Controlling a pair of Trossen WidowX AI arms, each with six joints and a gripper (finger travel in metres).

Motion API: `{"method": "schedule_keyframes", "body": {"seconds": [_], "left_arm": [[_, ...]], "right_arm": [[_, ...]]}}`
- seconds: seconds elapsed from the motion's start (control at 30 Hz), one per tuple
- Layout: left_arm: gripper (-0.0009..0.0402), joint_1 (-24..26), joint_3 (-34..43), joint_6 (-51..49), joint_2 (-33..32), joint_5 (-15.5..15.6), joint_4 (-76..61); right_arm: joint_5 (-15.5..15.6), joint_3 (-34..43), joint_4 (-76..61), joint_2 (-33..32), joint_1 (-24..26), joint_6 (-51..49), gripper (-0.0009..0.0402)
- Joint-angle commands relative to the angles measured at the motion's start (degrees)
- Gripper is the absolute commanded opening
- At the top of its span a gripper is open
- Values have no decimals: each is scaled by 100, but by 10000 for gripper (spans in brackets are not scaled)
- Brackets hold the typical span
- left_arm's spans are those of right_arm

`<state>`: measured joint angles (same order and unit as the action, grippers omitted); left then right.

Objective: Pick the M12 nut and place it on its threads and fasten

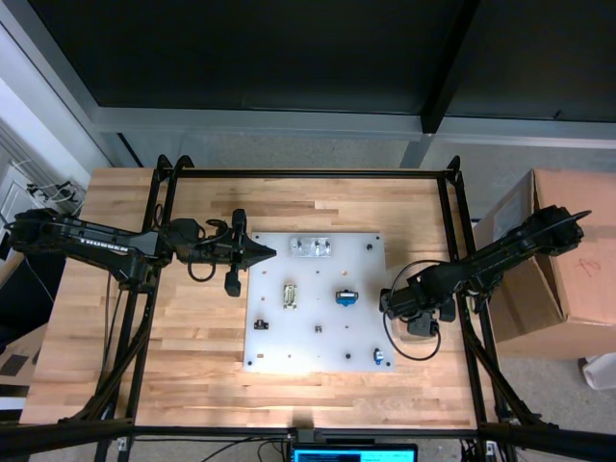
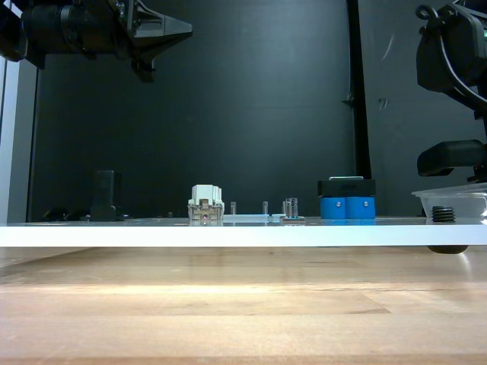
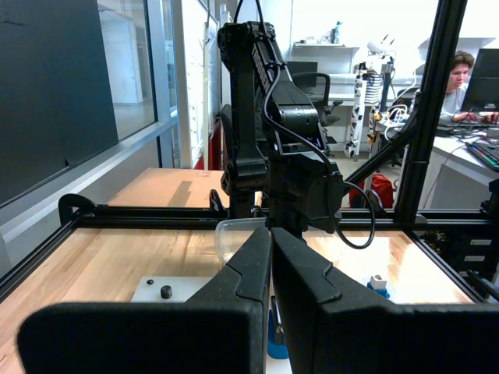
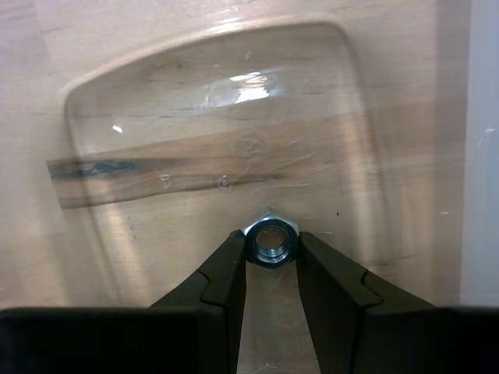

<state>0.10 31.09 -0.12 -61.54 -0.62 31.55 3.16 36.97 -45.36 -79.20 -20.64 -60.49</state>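
Table (image 1: 192, 366) carries the white board (image 1: 289, 337), which lies between my two hands. The cardboard box (image 1: 563, 260) sits outboard of the right arm, beyond the table's right edge.

Left hand (image 3: 270, 241) hangs high over the far left part of the board. Its fingers are pressed together and point across at the right arm.

Right hand (image 4: 270, 248) is just off the board's right edge, pointing down over the clear tray (image 4: 203, 43). Its fingers are pinching the M12 nut (image 4: 270, 238) by its flats, bore facing the wrist camera. I can't tell whether the nut touches the tray floor or is lifted.

Blue block (image 2: 346, 207) stands on the board, inboard of the right hand.

Black stud (image 2: 444, 215) is low beside the right hand, in front of the tray wall in the low view, ribs bare.
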Motion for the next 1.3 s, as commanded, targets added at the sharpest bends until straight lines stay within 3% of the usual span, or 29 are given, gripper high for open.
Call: {"method": "schedule_keyframes", "body": {"seconds": [0.03, 0.37, 0.7, 0.77, 1.0, 1.3], "left_arm": [[0, -2, 2, 2, -2, 0, 0], [0, -2, 2, 2, -2, -2, 0], [0, -2, 2, 2, -2, -2, 0], [0, -2, 2, 2, -2, -2, 0], [0, -2, 2, 2, -2, 0, 0], [0, -2, 2, 2, -2, 0, 0]], "right_arm": [[-9, 2, 2, 31, -2, 28, 39], [-13, 356, -514, 328, 2, 667, 9], [-13, 1102, -990, 376, -13, 3115, 4], [-17, 1252, -1023, 341, -46, 3215, 4], [-70, 2059, -1569, -208, -214, 3926, 4], [-72, 3469, -1744, -1447, -426, 4787, 4]]}}
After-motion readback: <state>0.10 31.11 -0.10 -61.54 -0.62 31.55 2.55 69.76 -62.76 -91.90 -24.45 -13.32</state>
